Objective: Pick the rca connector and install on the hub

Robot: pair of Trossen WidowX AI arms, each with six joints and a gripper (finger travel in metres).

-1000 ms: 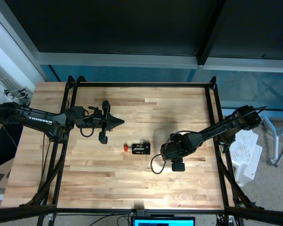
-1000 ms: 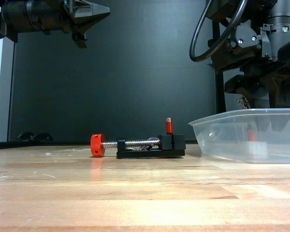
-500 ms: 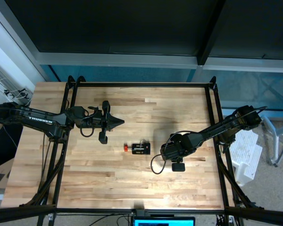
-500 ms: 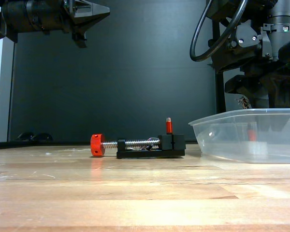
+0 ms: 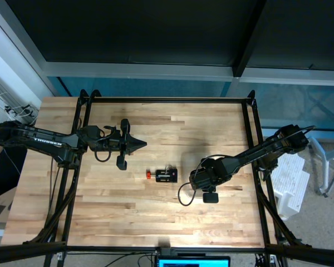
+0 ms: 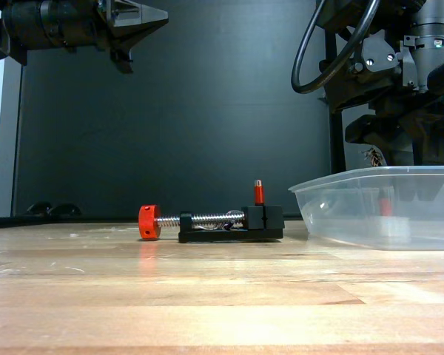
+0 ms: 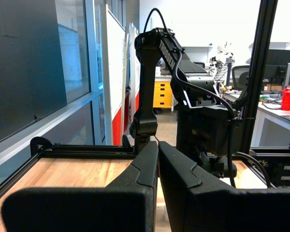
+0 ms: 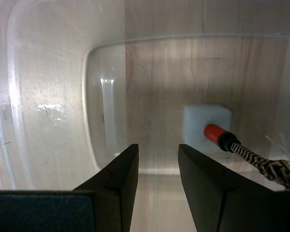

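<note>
The hub (image 5: pixel 166 176) is a small black block with a red knob on a screw at its left end and a short red post on top; it lies mid-table (image 6: pixel 229 222). The rca connector (image 8: pixel 215 133), a red-collared plug on a braided cable, sits in a white block (image 8: pixel 198 118) inside the clear tray (image 8: pixel 48 96). My right gripper (image 8: pixel 158 164) hangs open above the tray floor, just beside the white block, with nothing between its fingers. My left gripper (image 7: pixel 158 159) is shut and empty, held high left of the hub (image 5: pixel 140 144).
The clear plastic tray (image 6: pixel 333 214) stands right of the hub, its near wall close to the hub's right end. A black frame (image 5: pixel 167 100) borders the table's far and side edges. The right arm (image 5: pixel 250 153) reaches in from the right.
The right wrist has shifted slightly above the tray. The left arm, the hub and the tray stay where they were.
</note>
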